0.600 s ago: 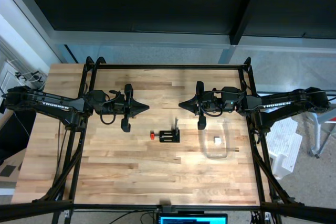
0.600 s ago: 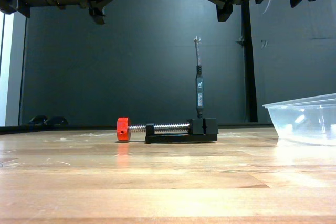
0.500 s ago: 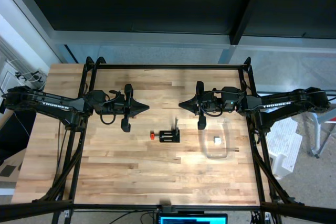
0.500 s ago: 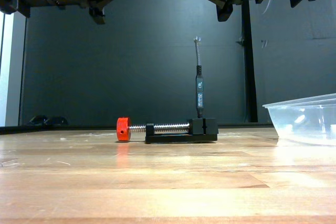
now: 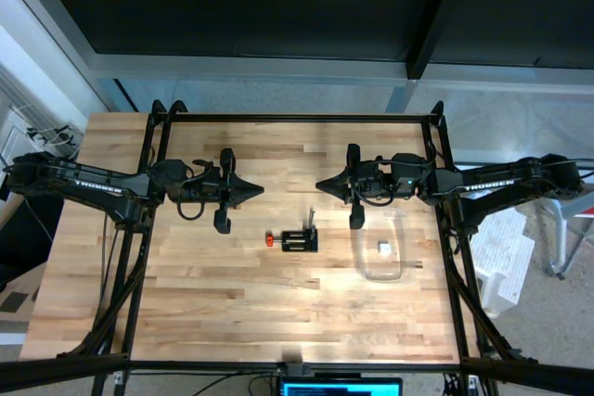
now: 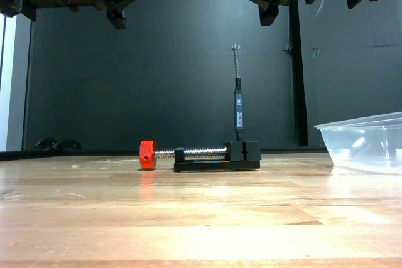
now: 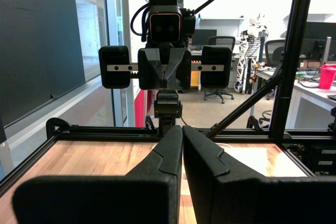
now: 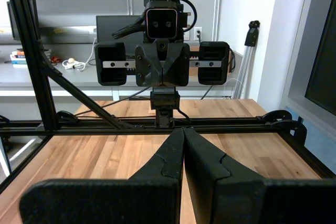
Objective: Remove the USB-C connector from taskboard and place in the container
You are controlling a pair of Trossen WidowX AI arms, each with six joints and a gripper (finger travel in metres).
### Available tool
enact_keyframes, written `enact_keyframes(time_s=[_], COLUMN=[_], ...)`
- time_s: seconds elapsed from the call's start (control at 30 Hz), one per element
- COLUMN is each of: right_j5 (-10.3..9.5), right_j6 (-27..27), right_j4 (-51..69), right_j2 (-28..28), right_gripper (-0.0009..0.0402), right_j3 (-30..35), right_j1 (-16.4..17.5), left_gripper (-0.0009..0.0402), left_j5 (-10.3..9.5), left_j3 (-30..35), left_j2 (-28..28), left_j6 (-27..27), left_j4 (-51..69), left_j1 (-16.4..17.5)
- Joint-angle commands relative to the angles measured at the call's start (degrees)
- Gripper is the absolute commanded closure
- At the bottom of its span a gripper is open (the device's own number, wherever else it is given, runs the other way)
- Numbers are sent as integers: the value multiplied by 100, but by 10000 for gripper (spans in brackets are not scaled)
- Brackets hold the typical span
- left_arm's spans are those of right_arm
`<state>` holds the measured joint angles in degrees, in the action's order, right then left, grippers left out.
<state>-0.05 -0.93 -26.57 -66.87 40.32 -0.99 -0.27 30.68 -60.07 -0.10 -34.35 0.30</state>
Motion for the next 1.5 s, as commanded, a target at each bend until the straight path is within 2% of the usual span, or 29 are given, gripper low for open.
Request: enact_keyframes(time_s=[0.03,0.17,0.3,0.4,0.5,0.7,1.0,1.1,1.23,1.5], right_j5=[0,-9,-120,-151,-319,-299,-232,-85,9,116], right_j6=[-4,-17,-153,-144,-140,-131,-46,-50,-55,-155], right_j4=[-2,0,168,975,1965,3803,5611,5989,6463,6769], right_j2=[0,0,2,2,-13,-140,-813,-1080,-1445,-1974], right_gripper=[393,393,393,393,393,393,393,392,370,286], right_j3=[0,0,92,389,713,1281,2020,2236,2533,2983], right_j1=[2,2,9,24,57,273,507,599,671,704], left_gripper=[393,393,393,393,393,393,393,393,393,393], left_j5=[0,0,0,0,0,2,2,0,0,0], left_j3=[2,2,2,2,2,2,2,2,2,2], left_j2=[-2,-2,-2,-2,-2,-2,-2,-2,-2,-2], left_j6=[-2,-2,-2,-2,-2,-2,-2,-2,-2,-2], left_j4=[-2,-2,-2,-2,-2,-2,-2,-2,-2,-2], left_j1=[0,2,0,0,0,2,0,0,0,0])
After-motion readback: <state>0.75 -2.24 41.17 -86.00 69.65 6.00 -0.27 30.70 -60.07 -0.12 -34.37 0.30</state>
